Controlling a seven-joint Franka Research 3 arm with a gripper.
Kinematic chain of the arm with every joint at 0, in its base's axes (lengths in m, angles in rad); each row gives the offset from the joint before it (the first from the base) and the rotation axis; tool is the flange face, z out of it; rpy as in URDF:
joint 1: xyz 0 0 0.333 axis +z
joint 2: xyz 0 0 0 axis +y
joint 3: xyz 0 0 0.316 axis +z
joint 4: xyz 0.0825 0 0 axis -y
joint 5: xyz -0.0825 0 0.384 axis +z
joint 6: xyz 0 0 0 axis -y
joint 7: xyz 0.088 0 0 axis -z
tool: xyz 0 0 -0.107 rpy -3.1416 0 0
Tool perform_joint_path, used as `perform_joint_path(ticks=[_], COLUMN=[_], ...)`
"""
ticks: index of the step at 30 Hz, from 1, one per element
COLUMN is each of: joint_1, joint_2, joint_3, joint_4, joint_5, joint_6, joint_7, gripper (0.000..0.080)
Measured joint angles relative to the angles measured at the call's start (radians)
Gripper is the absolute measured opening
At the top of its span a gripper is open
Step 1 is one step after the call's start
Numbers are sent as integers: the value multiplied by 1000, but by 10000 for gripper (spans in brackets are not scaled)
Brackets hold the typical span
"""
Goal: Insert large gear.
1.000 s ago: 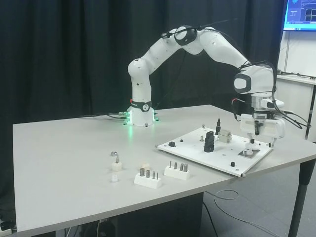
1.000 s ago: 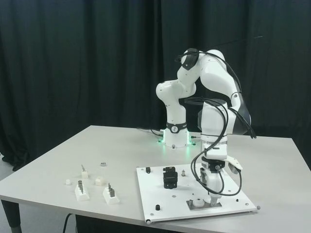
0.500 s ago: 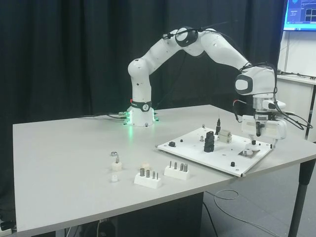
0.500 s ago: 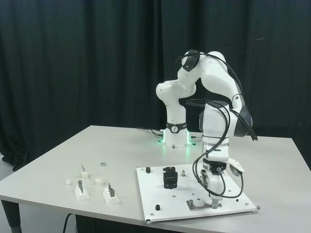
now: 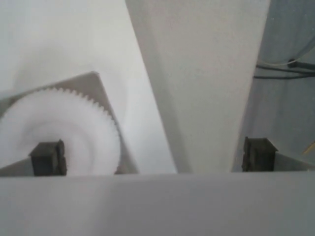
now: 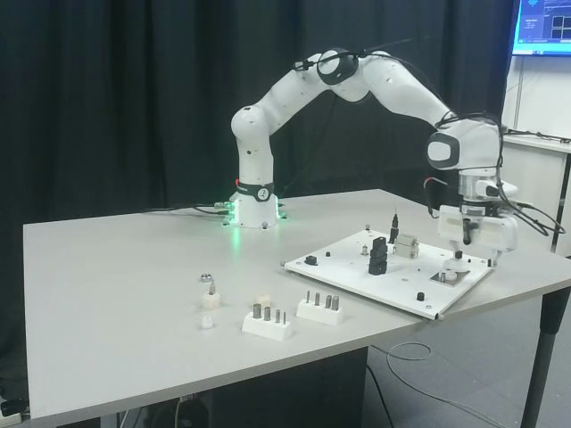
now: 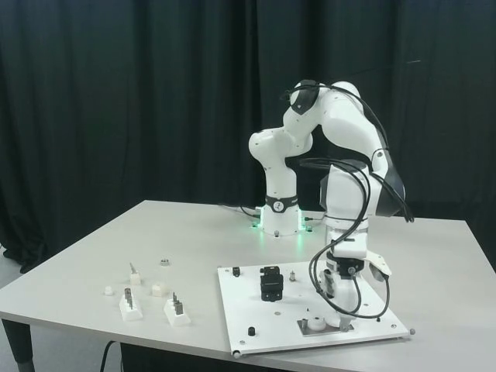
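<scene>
The large white gear [image 5: 74, 128] lies flat on a small grey plate [image 5: 93, 81] set in the white board [image 6: 357, 267] near the table's right front corner. In the wrist view my gripper [image 5: 153, 156] is open. One black fingertip [image 5: 47, 158] stands over the gear and the other [image 5: 259, 154] is far off past the board's edge, with nothing held between them. From the first room view the gripper [image 6: 459, 259] hangs low just above the gear [image 6: 452, 275]. The second room view shows the gripper [image 7: 339, 314] beside the gear [image 7: 315, 322].
A black block [image 6: 378, 257] and small pegs stand on the board. Two white holders with pins [image 6: 268, 321] and a few small parts [image 6: 209, 299] sit on the grey table to the left. Beyond the board's edge the table ends, and cables [image 5: 285, 69] lie on the floor below.
The arm has shifted the gripper a little sideways toward the board's outer edge, staying low over the grey plate. The gear has not moved.
</scene>
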Motion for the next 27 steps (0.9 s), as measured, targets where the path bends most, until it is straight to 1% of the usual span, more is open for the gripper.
perform_joint_path(ticks=[4, 6, 8, 10, 13, 16, 19, 27], joint_1=[3, 5, 7, 7, 7, 7, 6, -2], joint_2=[0, 0, 0, 0, 0, 0, 0, 5], joint_3=[-5, -8, -11, -14, -16, -17, -18, -18], joint_4=[21, 32, 42, 50, 58, 60, 60, 51], joint_5=[-19, -29, -36, -45, -68, -87, -94, -95], joint_6=[-52, -77, -97, -115, -136, -149, -154, -154], joint_7=[52, 99, 169, 266, 400, 480, 521, 524], gripper=[800, 800, 800, 800, 800, 800, 800, 800])
